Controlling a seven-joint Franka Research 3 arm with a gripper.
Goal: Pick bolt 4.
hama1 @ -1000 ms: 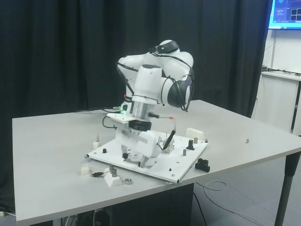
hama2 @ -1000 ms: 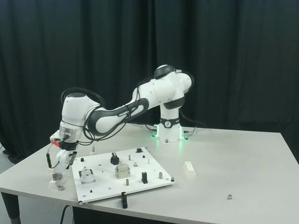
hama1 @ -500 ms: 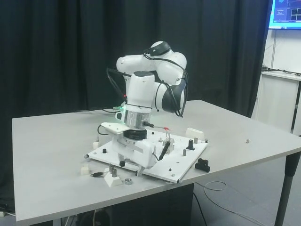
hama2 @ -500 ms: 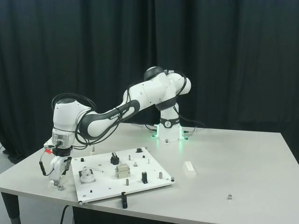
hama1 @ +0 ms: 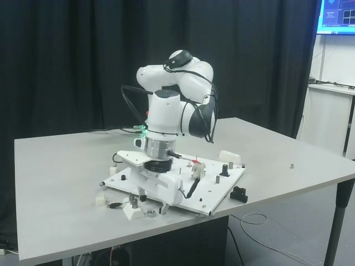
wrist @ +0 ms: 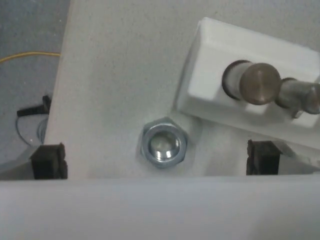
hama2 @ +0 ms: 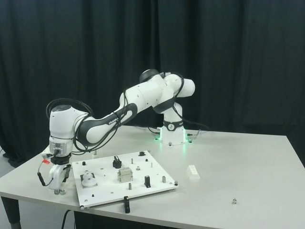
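Gripper (wrist: 156, 159) spread wide near the grey table's (hama1: 61, 166) front edge, holding nothing.
In the wrist view we see only the two black fingertips (wrist: 48, 161); the white gripper body cuts off the rest. Only this view clearly shows the round-headed metal bolt (wrist: 259, 82), upright in a small white block (wrist: 210, 70). A metal hex nut (wrist: 163, 141) just beside the block lies between the fingertips. In the second room view the gripper hides all three, next to the white assembly board (hama2: 109, 188).
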